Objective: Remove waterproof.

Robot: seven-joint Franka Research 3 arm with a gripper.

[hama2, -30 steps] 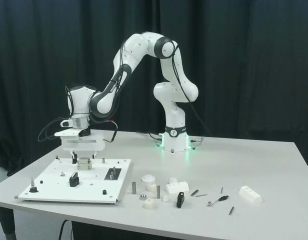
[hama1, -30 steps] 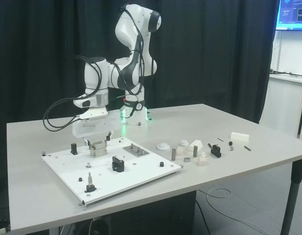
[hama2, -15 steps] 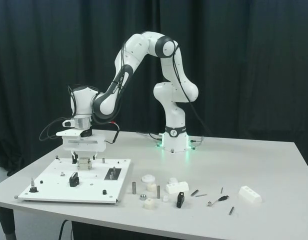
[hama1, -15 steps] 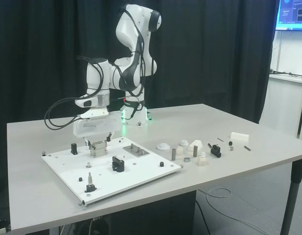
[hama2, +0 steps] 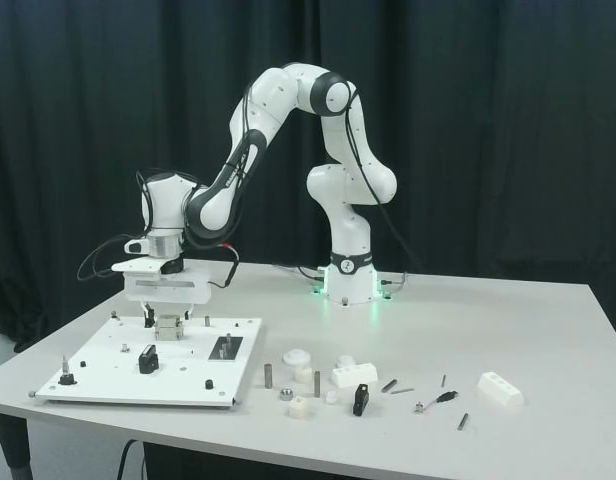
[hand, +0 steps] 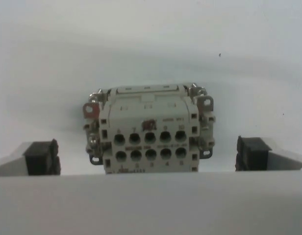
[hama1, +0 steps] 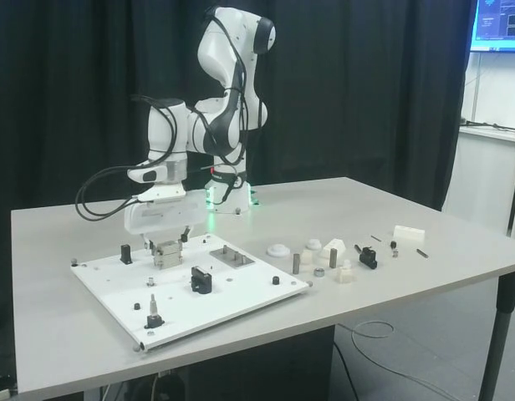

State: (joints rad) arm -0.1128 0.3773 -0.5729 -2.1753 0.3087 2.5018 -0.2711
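Under open gripper [hand: 148, 156]: waterproof connector [hand: 148, 129], base hidden.

We saw a matt plastic connector [hand: 148, 131] with shiny metal screws on a smooth white board [hama1: 232, 288].

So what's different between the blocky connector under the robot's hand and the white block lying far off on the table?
The connector stands on the white board, directly beneath the gripper; the white block lies on the bare grey table, far from the arm. The connector's face shows two rows of round holes with metal screws at its sides; the block looks plain from the room views. Both are small and boxy.
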